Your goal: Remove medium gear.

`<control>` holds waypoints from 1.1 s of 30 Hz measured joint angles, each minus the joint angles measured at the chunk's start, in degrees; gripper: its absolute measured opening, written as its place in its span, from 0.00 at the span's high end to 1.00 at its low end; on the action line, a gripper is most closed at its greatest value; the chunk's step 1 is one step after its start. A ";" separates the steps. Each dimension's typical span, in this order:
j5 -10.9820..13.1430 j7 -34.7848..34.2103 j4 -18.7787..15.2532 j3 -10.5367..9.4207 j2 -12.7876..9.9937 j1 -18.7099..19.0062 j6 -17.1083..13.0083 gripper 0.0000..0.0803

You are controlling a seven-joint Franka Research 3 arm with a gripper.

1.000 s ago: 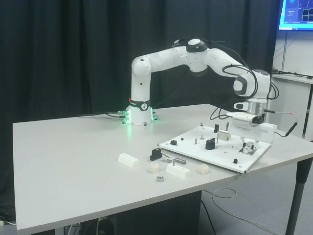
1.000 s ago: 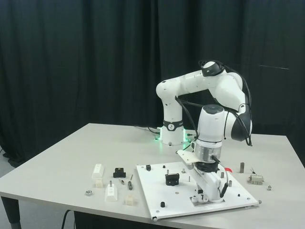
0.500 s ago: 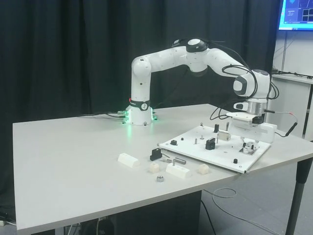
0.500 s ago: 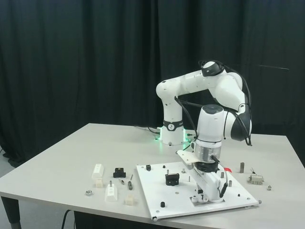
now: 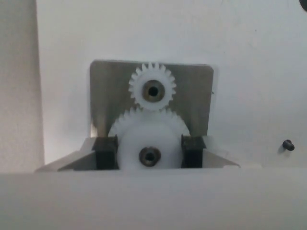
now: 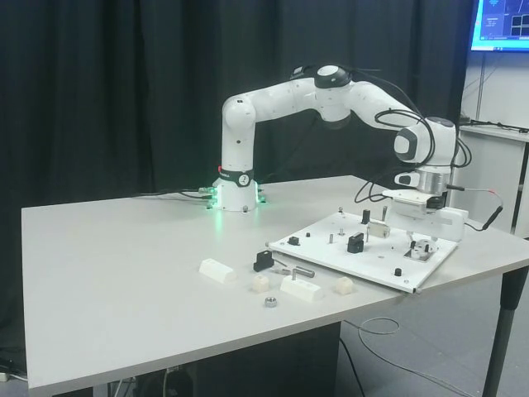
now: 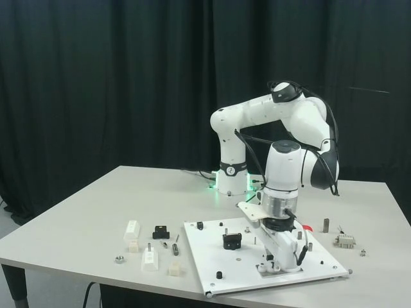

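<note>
In the wrist view the white medium gear (image 5: 149, 139) sits on a grey metal plate (image 5: 197, 96), meshed with a smaller white gear (image 5: 152, 88) beside it. My gripper (image 5: 149, 152) is low over the plate. Its black pads (image 5: 105, 152) press against opposite sides of the medium gear, so it is shut on it. From the room cameras the gripper (image 6: 424, 245) (image 7: 275, 262) stands at the corner of the white board (image 6: 326, 251) (image 7: 241, 273) farthest from the arm's base; the gear itself is hidden there by the hand.
The board carries black blocks (image 6: 356, 243) and short pegs (image 6: 331, 238). Beside it on the table lie white blocks (image 6: 217, 270), a black piece (image 6: 262, 260) and a nut (image 6: 269, 302). A small connector (image 7: 345, 240) lies at the far side.
</note>
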State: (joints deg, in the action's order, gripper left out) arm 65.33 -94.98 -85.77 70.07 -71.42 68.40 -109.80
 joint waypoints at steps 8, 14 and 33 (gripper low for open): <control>0.42 6.64 -0.20 0.01 0.06 0.00 0.00 0.65; 0.84 7.85 -0.50 0.01 0.26 0.00 0.00 0.65; 1.50 7.26 -0.81 0.08 0.43 0.01 -0.05 0.65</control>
State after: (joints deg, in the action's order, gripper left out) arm 66.83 -87.72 -86.58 70.14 -70.99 68.41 -109.85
